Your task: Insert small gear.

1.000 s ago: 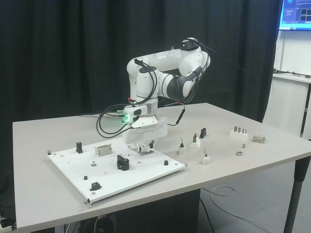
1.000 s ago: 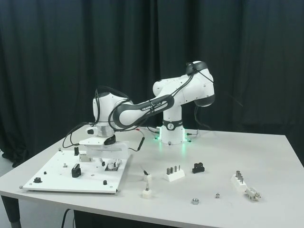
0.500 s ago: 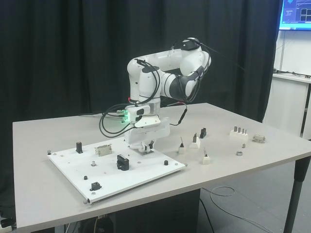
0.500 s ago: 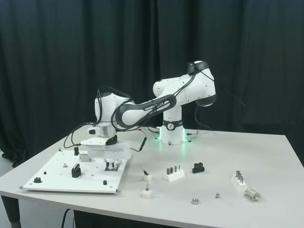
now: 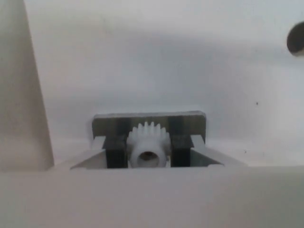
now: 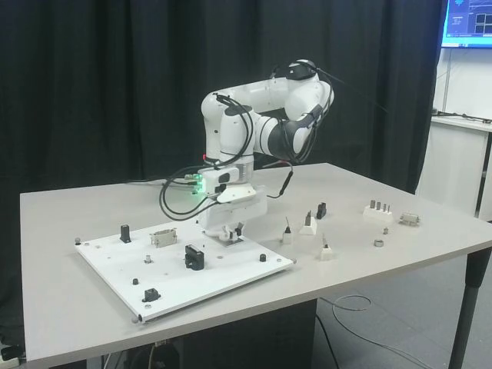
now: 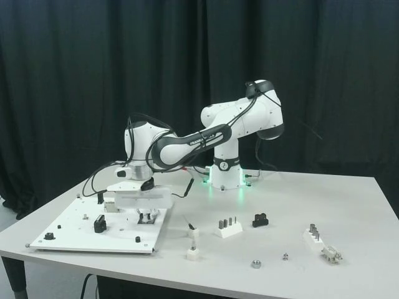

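Note:
In the wrist view a small white gear (image 5: 148, 141) with a round bore sits between two black fingers (image 5: 115, 142), and my gripper (image 5: 148, 148) is shut on it. Behind the gear lies the white board (image 5: 166, 61). In the room views the gripper (image 6: 231, 230) (image 7: 148, 217) hangs just above the white board (image 6: 231, 270) (image 7: 75, 242), near its far right part. The gear itself is too small to make out in the room views.
Black fixtures (image 6: 194, 257) (image 6: 124, 232) (image 6: 151, 293) and a grey connector (image 6: 163, 237) stand on the board. To its right on the grey table are small white holders (image 6: 307, 224) (image 6: 327, 250), a black piece (image 6: 320, 209), a peg block (image 6: 377, 210) and a nut (image 6: 378, 242).
The hand has shifted slightly up and to the right in the first room view, still low over the board.

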`<state>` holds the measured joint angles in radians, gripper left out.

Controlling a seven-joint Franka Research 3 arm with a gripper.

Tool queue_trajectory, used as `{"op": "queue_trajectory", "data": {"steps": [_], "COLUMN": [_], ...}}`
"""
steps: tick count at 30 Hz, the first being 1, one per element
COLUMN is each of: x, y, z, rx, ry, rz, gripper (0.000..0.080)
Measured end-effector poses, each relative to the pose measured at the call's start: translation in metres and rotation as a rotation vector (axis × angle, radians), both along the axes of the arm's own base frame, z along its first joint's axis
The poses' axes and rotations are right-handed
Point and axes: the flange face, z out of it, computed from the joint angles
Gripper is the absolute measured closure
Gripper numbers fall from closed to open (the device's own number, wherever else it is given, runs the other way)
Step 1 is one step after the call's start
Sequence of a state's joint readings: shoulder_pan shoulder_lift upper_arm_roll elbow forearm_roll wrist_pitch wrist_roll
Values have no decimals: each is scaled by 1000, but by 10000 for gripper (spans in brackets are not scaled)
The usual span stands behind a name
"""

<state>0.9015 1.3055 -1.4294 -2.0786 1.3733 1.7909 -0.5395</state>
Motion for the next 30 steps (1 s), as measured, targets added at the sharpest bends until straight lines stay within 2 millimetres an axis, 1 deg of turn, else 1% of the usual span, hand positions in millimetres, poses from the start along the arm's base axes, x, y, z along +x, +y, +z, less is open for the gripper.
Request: {"op": "queue_trajectory", "data": {"steps": [6,19,20,28,29,30], "x": [-1,-3,-3,-3,-3,-3], "y": [0,-1,-1,-2,-2,-3], "z": [0,-2,-2,2,4,5], "rx": [5,17,17,8,5,1], "ry": [-6,-22,-21,-19,-19,-18], "rz": [72,52,50,2,-5,-12], "gripper": [610,610,544,544,50,50]}}
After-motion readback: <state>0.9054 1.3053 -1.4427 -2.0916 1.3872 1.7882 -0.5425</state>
